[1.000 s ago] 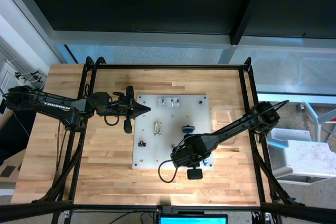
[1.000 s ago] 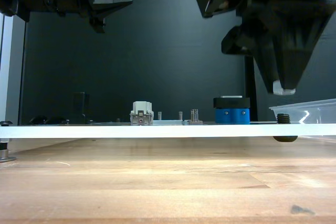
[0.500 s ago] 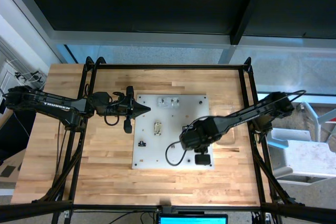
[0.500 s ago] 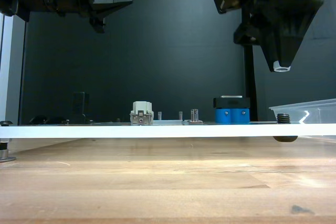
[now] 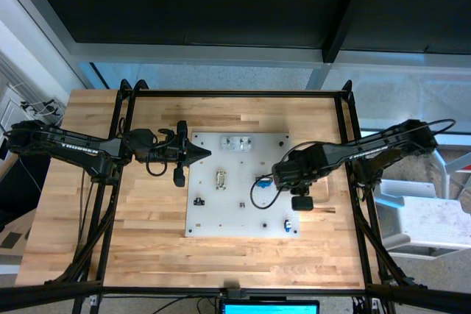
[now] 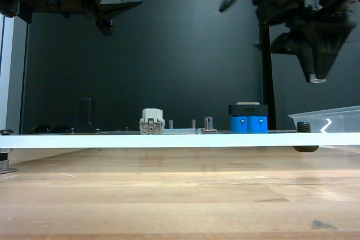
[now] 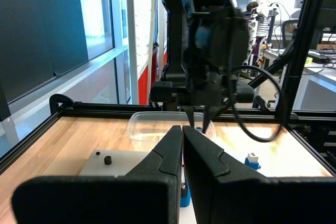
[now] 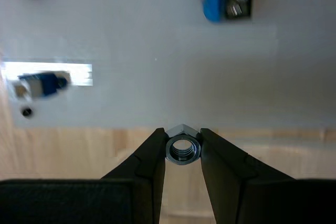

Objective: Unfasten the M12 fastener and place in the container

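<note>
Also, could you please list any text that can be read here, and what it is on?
"TROSSEN": on the left arm, whose left gripper hangs at the board's left edge.
No other text shows; the right gripper, shut on the nut, hangs above the board's right edge.

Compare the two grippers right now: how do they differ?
The left gripper is shut on nothing; the right gripper is shut on the silver nut. The left gripper lies level over the board's left edge; the right gripper points down at its right edge, near the container. Both hang well above the board.
</note>
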`<state>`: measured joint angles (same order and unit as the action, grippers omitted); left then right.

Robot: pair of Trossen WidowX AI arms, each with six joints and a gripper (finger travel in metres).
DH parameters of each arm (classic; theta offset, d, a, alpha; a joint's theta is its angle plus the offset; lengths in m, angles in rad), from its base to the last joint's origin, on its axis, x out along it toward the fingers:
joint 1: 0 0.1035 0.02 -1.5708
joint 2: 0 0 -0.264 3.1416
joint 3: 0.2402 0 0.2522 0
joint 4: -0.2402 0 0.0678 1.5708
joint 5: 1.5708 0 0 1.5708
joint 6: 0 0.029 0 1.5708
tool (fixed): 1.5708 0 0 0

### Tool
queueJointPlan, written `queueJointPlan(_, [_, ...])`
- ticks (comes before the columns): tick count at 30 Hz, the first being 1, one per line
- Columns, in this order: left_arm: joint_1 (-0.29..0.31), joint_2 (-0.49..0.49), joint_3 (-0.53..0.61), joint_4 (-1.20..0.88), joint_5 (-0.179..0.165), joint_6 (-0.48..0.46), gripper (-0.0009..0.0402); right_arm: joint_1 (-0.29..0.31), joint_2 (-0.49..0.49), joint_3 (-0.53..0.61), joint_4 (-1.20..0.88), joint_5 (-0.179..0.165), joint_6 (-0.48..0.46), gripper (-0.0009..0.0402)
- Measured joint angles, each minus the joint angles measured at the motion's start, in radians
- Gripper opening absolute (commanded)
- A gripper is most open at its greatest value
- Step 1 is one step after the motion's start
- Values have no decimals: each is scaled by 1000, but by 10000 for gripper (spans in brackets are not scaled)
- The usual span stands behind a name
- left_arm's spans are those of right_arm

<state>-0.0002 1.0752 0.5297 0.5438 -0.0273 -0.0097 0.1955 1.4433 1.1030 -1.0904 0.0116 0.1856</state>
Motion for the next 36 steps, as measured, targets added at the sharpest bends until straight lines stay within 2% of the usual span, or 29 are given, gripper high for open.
queueJointPlan(9, [0,0,0,0,0,0,0,-48,-142,-123,-16,0,-71,0])
queueJointPlan(21, [0,0,0,0,0,0,0,-91,-289,-246,-61,0,-76,0])
queueJointPlan(26, [0,0,0,0,0,0,0,-111,-330,-278,-77,56,-91,1])
queueJointPlan(36, [0,0,0,0,0,0,0,-130,-338,-278,-77,62,-150,1])
